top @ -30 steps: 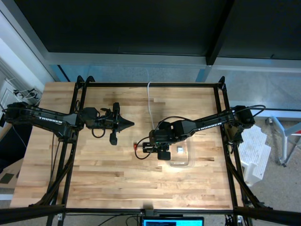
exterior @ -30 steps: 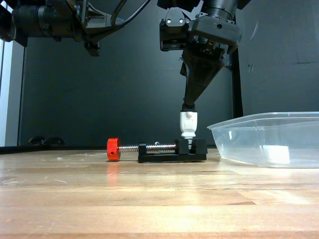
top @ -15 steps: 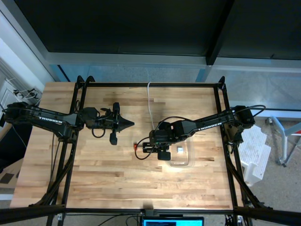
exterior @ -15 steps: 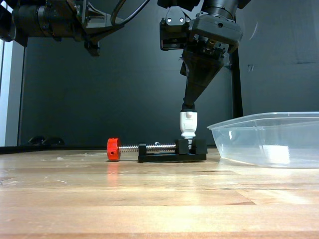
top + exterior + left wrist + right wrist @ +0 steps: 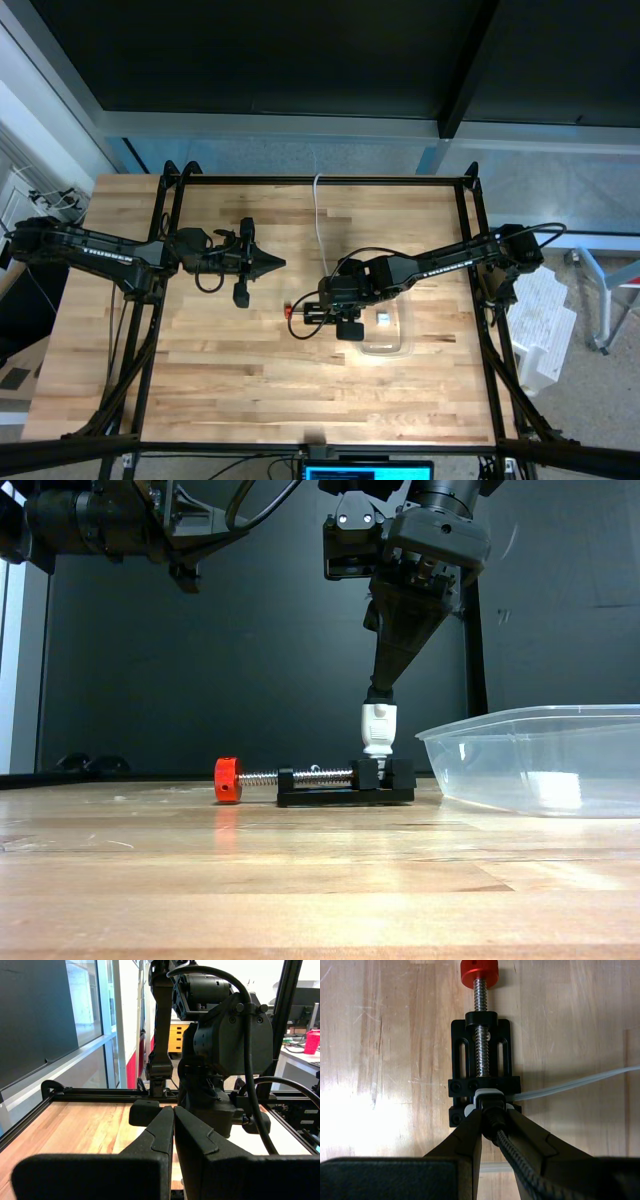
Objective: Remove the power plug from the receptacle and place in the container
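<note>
The power plug (image 5: 490,1121) is a small black piece with a braided cable. It stands in the white receptacle (image 5: 378,730), which is held upright in a black clamp fixture (image 5: 480,1072). My right gripper (image 5: 490,1127) points straight down over the clamp, and its fingers (image 5: 469,1132) are shut on the plug from both sides. In the low view the right gripper (image 5: 380,688) tapers down onto the plug (image 5: 379,694) just above the receptacle. The clear container (image 5: 540,760) stands to the right of the clamp, also seen as the container (image 5: 386,332) from above. My left gripper (image 5: 272,264) hangs shut over the left half of the table, away from the clamp.
The clamp's screw ends in a red knob (image 5: 227,780) pointing left. A white cable (image 5: 319,215) runs from the receptacle to the table's far edge. A small white-grey cube (image 5: 382,319) lies in the tub. A black frame (image 5: 320,181) borders the wooden table.
The right gripper has shifted very slightly to the right and up. The plug still sits in the receptacle, and the left arm has not moved.
</note>
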`<move>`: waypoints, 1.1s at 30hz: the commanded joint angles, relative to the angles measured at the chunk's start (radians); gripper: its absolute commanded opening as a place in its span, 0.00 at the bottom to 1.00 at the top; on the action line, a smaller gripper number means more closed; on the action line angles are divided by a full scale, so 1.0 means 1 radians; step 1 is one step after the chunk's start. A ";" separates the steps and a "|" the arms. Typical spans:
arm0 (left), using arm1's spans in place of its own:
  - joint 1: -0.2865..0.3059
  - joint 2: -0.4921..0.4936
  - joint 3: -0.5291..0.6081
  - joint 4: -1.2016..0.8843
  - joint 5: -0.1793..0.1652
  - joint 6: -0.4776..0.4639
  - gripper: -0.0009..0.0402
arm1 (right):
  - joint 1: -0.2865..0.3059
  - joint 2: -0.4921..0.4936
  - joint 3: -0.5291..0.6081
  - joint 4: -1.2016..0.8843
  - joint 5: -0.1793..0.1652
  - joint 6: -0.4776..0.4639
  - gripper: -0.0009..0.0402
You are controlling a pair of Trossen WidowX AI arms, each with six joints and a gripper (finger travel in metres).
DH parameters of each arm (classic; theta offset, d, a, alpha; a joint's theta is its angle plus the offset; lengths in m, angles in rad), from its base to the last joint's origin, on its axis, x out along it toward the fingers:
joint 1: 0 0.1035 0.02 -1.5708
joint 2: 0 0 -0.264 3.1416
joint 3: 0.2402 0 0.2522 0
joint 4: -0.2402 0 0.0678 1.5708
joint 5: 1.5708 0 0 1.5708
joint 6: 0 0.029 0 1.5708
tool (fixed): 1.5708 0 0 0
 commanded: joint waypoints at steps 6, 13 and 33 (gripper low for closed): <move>0.000 0.000 0.000 0.000 0.000 0.000 0.02 | 0.002 -0.026 0.004 -0.003 0.002 0.000 0.02; 0.000 0.000 0.000 0.000 0.000 0.000 0.02 | 0.002 -0.045 0.004 -0.006 0.002 0.000 0.02; 0.000 0.000 0.000 0.000 0.000 0.000 0.02 | 0.002 -0.116 -0.008 -0.184 0.003 -0.001 0.02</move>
